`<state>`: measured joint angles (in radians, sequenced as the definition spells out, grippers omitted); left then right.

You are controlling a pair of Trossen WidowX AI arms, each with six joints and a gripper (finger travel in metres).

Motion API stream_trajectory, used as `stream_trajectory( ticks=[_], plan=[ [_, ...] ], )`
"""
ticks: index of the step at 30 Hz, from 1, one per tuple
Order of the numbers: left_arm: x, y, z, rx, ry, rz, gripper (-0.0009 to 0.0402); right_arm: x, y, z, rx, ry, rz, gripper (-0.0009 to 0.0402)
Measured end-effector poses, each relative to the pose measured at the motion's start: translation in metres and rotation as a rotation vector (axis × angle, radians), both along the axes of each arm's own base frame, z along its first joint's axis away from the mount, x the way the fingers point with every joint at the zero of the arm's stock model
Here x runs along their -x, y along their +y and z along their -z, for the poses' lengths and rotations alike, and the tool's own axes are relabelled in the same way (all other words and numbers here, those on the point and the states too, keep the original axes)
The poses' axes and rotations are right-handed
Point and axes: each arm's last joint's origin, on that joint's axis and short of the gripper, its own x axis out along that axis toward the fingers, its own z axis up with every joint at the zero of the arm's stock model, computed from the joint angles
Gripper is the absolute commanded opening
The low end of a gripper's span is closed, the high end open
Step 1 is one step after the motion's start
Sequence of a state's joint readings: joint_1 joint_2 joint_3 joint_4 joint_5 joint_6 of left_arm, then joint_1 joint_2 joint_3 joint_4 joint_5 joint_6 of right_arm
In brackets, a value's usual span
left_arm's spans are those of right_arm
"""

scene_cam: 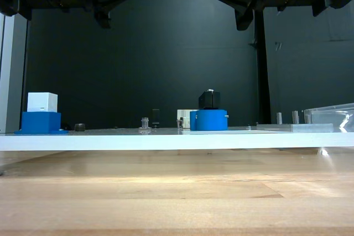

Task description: Pick the 16mm cylinder and install on the taskboard

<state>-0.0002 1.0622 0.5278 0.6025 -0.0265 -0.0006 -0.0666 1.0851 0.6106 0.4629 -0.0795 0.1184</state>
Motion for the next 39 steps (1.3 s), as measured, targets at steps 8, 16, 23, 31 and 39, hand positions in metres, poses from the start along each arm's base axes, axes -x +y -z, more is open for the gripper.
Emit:
stream_trajectory(
  ticks=[8, 16, 23, 31, 39],
  plan=[
    [0.000, 0.000, 0.000, 0.000, 0.000, 0.000, 0.0000, 0.005, 0.012, 0.012, -0.030, 0.376, -0.047, 0.0000],
    [0.000, 0.000, 0.000, 0.000, 0.000, 0.000, 0.0000, 0.022, 0.033, 0.015, 0.004, 0.733, -0.127, 0.0000],
    [0.000, 0.000, 0.000, 0.000, 0.000, 0.000, 0.0000, 0.040, 0.048, 0.017, 0.088, 0.947, -0.134, 0.0003],
    [0.000, 0.000, 0.000, 0.000, 0.000, 0.000, 0.0000, 0.054, 0.057, 0.027, 0.068, 1.104, -0.143, 0.0076],
    [0.000, 0.000, 0.000, 0.000, 0.000, 0.000, 0.0000, 0.067, 0.060, 0.031, 0.025, 1.229, -0.094, 0.0189]
  ],
)
